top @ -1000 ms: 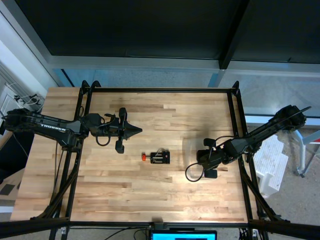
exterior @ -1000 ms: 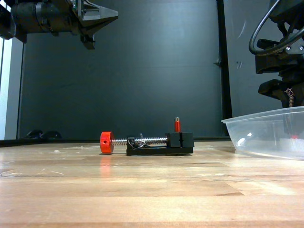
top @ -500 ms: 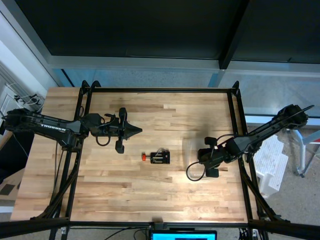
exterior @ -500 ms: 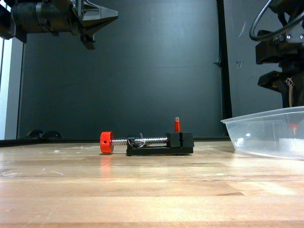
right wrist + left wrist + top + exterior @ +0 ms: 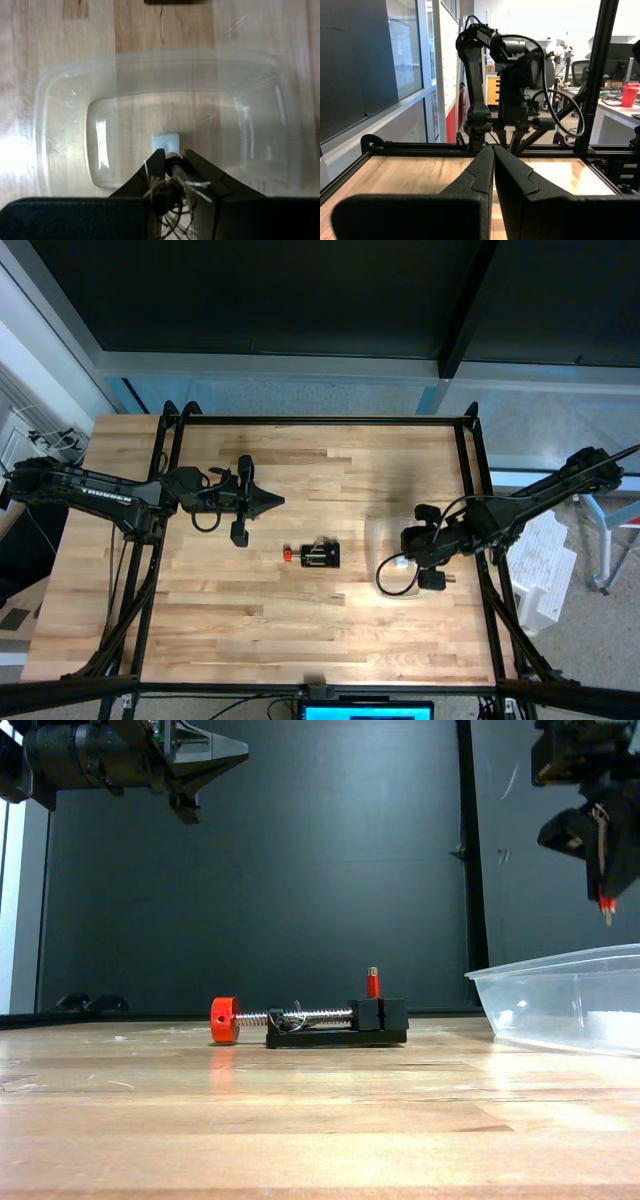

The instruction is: Pick the RCA connector and install on taskboard

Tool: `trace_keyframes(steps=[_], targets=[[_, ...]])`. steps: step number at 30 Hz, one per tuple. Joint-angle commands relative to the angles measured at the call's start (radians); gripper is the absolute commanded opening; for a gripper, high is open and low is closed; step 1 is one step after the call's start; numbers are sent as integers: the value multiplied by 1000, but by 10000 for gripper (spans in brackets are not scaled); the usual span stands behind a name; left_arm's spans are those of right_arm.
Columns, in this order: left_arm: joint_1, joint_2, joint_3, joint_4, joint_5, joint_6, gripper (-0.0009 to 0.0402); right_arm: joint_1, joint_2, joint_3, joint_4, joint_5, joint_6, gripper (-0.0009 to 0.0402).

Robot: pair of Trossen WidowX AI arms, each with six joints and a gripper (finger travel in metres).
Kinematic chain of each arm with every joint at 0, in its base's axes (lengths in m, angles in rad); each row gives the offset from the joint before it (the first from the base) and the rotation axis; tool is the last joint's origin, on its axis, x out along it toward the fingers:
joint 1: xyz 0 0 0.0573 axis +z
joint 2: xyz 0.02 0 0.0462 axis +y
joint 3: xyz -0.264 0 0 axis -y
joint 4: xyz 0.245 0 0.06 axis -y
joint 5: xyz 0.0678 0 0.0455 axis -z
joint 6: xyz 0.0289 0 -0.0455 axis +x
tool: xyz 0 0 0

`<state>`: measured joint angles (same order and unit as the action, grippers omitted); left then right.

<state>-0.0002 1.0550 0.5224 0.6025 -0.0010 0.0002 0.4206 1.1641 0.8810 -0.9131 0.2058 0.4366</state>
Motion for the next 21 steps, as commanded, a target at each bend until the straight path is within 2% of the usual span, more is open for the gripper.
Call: trace_keyframes(steps=[1, 10, 21], targets=[[0, 0, 0, 0, 0, 0, 0, -5, 0, 24, -20, 0, 2, 0], [0, 0, 0, 0, 0, 0, 0, -43, 25, 50, -3, -15, 0, 0], [0, 0, 0, 0, 0, 0, 0, -119, 216, 183, 102, -5, -53, 0]])
